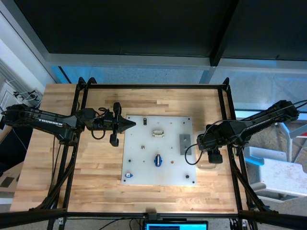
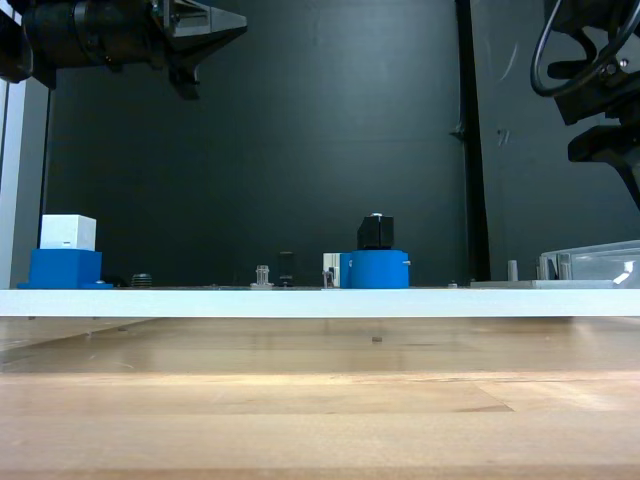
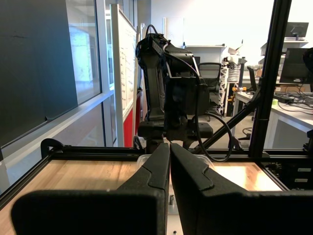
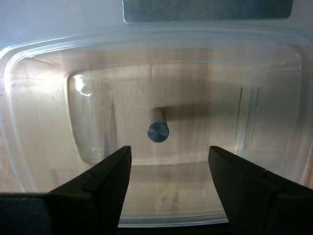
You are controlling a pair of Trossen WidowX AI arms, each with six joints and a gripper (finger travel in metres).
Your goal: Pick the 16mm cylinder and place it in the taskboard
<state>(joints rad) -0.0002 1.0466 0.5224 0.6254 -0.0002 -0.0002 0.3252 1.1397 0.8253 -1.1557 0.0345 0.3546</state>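
Observation:
The 16mm cylinder (image 4: 158, 129), a short grey metal peg, stands on end in the middle of a small clear plastic tray (image 4: 39, 98). My right gripper (image 4: 168, 169) hovers open just above the tray, its fingers (image 4: 100, 183) set wide on either side of the peg and apart from it. From above, the right gripper (image 1: 215, 159) hangs off the right edge of the white taskboard (image 1: 144, 163) and hides the peg. My left gripper (image 1: 129, 124) is shut, empty, held high over the board's left edge, pointing right.
On the taskboard sit a blue connector (image 1: 157, 161), a grey block (image 1: 185, 143), a small white fitting (image 1: 157, 132) and a blue-and-white piece (image 1: 127, 175) at the near left corner. A black frame (image 1: 153, 86) surrounds the table.

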